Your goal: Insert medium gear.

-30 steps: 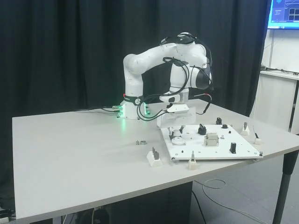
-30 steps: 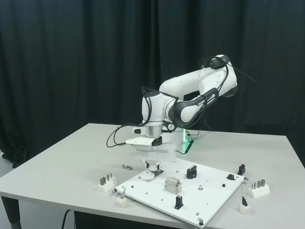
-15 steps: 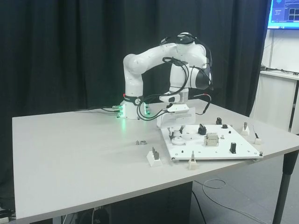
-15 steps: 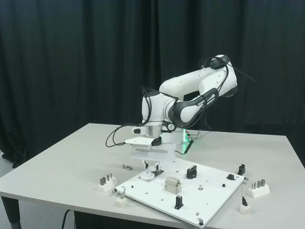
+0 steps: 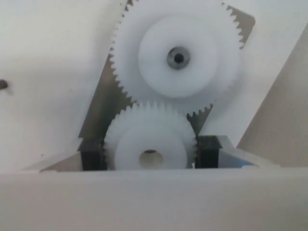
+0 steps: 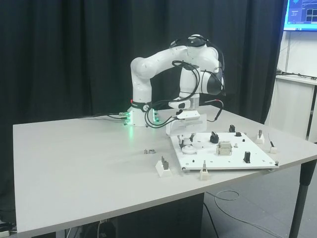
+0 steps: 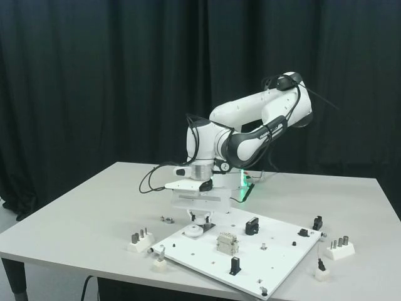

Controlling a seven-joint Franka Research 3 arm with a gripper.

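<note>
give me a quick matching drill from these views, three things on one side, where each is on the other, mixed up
Things:
1. medium gear
2. large gear
3. black clip

Places:
A. near the board's front edge
B. between the gripper's black pads
C. on a peg, meshing with the held gear

Pairs: 1-B, 2-C, 3-A

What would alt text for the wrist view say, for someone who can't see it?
Two black fingers grip a white gear, whose teeth meet those of a larger white gear already on its peg. Both sit over a grey plate in a white board.
</note>
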